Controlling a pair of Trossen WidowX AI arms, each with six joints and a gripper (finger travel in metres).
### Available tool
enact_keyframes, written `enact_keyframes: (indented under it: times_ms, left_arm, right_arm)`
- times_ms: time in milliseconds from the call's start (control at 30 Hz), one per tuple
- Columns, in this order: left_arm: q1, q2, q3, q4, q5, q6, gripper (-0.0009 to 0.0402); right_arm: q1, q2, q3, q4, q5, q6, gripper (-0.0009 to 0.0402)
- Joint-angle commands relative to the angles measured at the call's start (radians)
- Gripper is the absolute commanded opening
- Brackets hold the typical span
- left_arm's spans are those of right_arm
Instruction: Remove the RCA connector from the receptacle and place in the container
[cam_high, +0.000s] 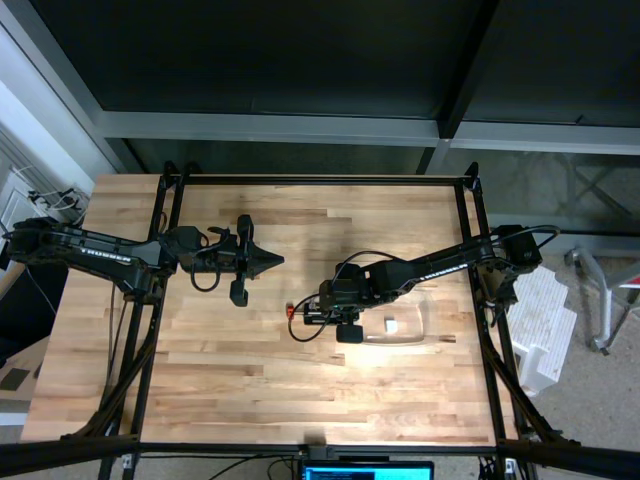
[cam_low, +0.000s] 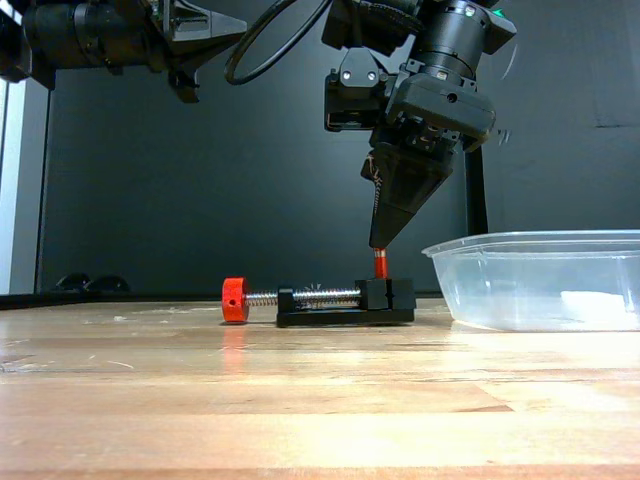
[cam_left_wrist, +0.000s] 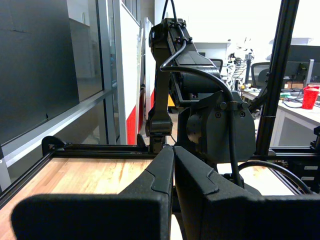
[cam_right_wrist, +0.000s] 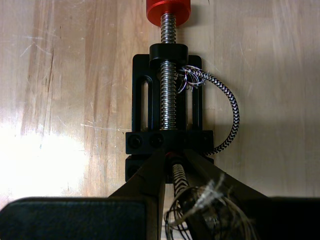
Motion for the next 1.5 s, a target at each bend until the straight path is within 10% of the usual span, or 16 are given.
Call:
enact_keyframes:
  times_ms: [33,1500]
  left_arm:
    - [0.000,0.000,0.000,0.000,0.000,0.000,0.0000]
    - [0.000,0.000,0.000,0.000,0.000,0.000,0.0000]
  right_arm:
    - [0.000,0.000,0.000,0.000,0.000,-0.002,-0.0001]
    - [0.000,-0.226,0.037,-0.073,-0.002,-0.016,0.0000]
